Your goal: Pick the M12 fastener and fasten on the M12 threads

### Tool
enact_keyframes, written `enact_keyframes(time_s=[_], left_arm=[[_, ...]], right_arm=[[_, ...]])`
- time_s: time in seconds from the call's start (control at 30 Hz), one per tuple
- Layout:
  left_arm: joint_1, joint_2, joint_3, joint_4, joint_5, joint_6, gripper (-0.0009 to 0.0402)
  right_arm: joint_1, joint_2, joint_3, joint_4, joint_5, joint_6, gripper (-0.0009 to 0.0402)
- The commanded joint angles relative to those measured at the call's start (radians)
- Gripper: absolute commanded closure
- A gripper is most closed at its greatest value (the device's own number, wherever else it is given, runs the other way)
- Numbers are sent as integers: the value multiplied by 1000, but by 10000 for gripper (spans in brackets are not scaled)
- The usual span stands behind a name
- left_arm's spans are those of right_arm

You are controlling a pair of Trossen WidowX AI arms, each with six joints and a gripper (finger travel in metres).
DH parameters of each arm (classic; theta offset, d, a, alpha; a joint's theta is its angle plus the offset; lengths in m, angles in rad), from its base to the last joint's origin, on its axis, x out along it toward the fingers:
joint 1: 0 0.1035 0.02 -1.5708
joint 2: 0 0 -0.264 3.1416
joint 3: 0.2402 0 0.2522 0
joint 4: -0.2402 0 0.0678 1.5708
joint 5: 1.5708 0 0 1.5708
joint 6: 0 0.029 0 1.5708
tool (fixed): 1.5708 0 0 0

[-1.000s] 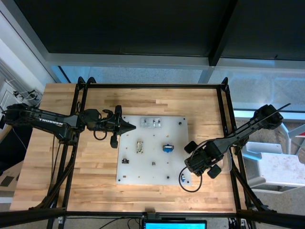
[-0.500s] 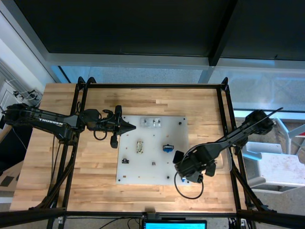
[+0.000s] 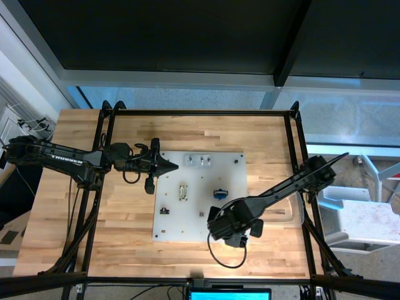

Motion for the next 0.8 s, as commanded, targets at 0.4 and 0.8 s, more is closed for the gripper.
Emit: enact_keyframes(time_s=[0.4,0.8], left_arm=[[0,0,0,0,0,0,393],[0,0,0,0,0,0,393]], right_arm=[[-7,133,108,39,0,-12,391],[-6,174,129,44,0,-12,392]])
